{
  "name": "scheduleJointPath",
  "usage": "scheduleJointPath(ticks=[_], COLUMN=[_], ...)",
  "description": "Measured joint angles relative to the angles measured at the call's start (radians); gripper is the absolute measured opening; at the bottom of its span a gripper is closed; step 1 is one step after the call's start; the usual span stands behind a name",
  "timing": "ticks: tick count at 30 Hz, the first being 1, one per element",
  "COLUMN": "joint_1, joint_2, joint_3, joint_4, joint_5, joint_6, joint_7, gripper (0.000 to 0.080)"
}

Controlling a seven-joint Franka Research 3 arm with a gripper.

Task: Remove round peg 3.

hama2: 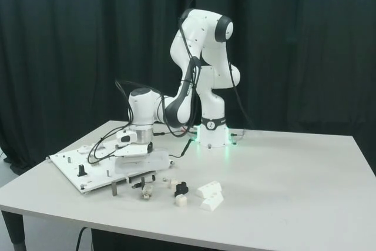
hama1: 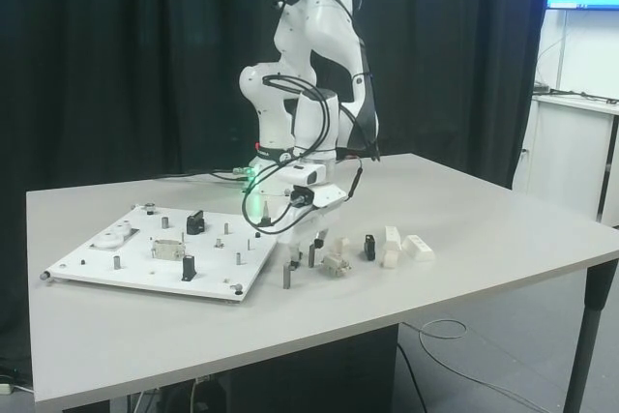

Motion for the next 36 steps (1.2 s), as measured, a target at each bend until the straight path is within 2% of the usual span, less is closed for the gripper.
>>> scheduleJointPath(ticks=[3, 4, 17, 36], joint_1=[-0.002, -0.002, -0.003, -0.003], joint_2=[-0.007, -0.009, -0.045, -0.077], joint_3=[-0.003, -0.004, -0.017, -0.027], joint_4=[0.0, 0.0, 0.0, 0.003], joint_5=[-0.001, -0.001, -0.006, -0.022], joint_6=[-0.001, -0.003, -0.029, -0.033], joint_7=[0.0, 0.0, -0.009, -0.01], gripper=[0.0759, 0.0791, 0.08, 0.08])
